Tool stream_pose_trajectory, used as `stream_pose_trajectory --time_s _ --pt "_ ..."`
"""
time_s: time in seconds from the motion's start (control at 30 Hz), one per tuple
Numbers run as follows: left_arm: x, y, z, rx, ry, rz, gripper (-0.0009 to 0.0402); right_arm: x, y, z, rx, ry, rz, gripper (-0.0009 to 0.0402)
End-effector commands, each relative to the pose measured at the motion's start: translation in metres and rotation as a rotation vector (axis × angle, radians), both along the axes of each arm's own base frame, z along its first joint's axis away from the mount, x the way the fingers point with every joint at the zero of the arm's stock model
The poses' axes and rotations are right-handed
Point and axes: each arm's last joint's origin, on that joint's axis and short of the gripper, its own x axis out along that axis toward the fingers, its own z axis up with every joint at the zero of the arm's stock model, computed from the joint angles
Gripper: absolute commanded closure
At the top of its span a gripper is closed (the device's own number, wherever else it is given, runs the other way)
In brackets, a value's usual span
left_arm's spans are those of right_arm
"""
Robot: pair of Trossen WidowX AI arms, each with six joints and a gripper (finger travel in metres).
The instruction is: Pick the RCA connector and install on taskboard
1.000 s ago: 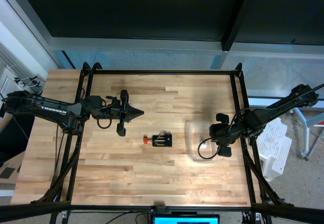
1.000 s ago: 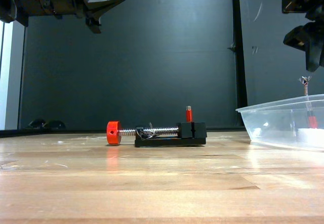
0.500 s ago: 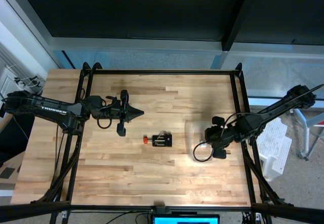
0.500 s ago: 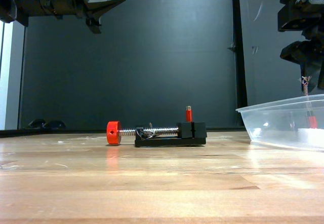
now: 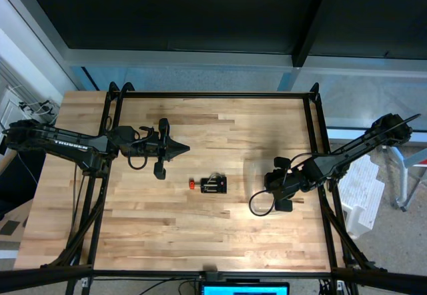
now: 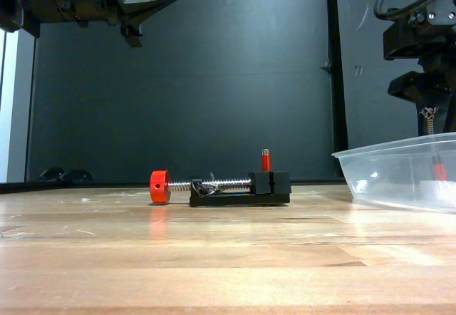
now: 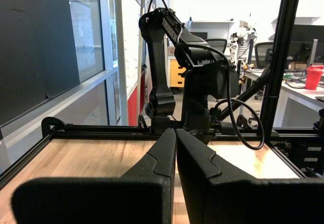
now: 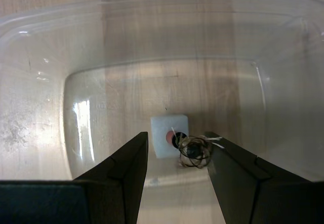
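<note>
Right hand (image 8: pixel 176 135) points down into the clear tray (image 6: pixel 385 165), fingers apart and empty, straddling the RCA connector (image 8: pixel 169 127), seemingly tangled in wire. Left hand (image 7: pixel 175 133) hangs high, fingers pressed together. Taskboard (image 5: pixel 215 185) sits mid-tabletop (image 5: pixel 167 228).

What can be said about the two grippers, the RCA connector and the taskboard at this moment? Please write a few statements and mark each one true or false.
1. The left gripper is shut and hangs high above the table, away from the taskboard. True.
2. The right gripper is shut on the RCA connector. False: it is open above the connector, with one finger to each side of it.
3. The RCA connector is inside the clear tray, at a small white block. True.
4. The taskboard lies inside the clear tray. False: it lies on the bare wooden table, apart from the tray, between the two arms.
</note>
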Motion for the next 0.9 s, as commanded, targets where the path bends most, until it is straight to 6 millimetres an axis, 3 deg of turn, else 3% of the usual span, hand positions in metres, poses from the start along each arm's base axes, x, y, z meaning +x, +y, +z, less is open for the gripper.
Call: stream_pose_trajectory --time_s 0.03,0.53,0.9 --pt "0.000 0.000 0.000 0.000 0.000 0.000 0.0393 0.001 0.000 -0.005 -0.003 0.004 0.001 0.0242" --pt "0.000 0.000 0.000 0.000 0.000 0.000 0.0393 0.003 0.001 -0.020 -0.009 0.011 0.006 0.0243" --pt "0.000 0.000 0.000 0.000 0.000 0.000 0.0393 0.005 0.000 -0.023 -0.011 0.013 0.004 0.0266"
